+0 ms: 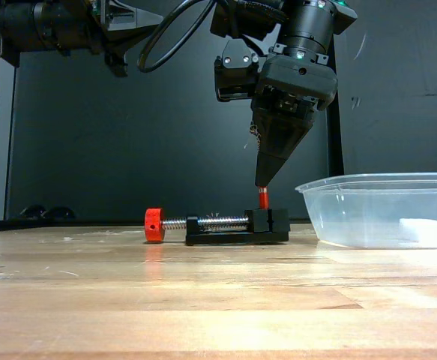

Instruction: Remove the RCA connector from the receptacle and place in the container

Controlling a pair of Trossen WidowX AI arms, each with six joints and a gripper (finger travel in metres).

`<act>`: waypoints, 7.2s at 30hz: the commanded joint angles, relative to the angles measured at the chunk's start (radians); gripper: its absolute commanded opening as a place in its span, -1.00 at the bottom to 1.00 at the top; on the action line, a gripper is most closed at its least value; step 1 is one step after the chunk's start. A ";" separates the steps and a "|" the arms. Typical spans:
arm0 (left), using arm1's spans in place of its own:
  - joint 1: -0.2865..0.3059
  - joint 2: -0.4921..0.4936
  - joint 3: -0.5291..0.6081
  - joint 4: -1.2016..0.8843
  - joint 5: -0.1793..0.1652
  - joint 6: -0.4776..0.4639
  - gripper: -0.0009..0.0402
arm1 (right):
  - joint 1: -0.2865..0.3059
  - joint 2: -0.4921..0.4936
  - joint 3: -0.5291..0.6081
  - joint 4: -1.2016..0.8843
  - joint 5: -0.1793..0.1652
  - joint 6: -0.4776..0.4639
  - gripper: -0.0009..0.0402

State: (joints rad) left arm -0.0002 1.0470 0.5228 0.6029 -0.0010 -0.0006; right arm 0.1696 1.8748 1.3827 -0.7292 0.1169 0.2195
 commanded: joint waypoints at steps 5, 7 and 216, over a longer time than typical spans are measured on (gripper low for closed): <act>0.000 0.000 0.000 0.000 0.000 0.000 -0.96 | 0.000 -0.013 0.014 -0.001 -0.002 0.000 -0.95; 0.000 0.000 0.000 0.000 0.000 0.000 -0.96 | 0.000 -0.019 0.018 -0.003 -0.004 0.000 -0.95; 0.000 0.000 0.000 0.000 0.000 0.000 -0.96 | -0.169 -0.719 -0.722 1.250 -0.110 -0.182 -0.96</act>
State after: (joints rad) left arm -0.0002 1.0470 0.5228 0.6025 -0.0010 -0.0006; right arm -0.0002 1.1545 0.6601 0.5209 0.0067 0.0376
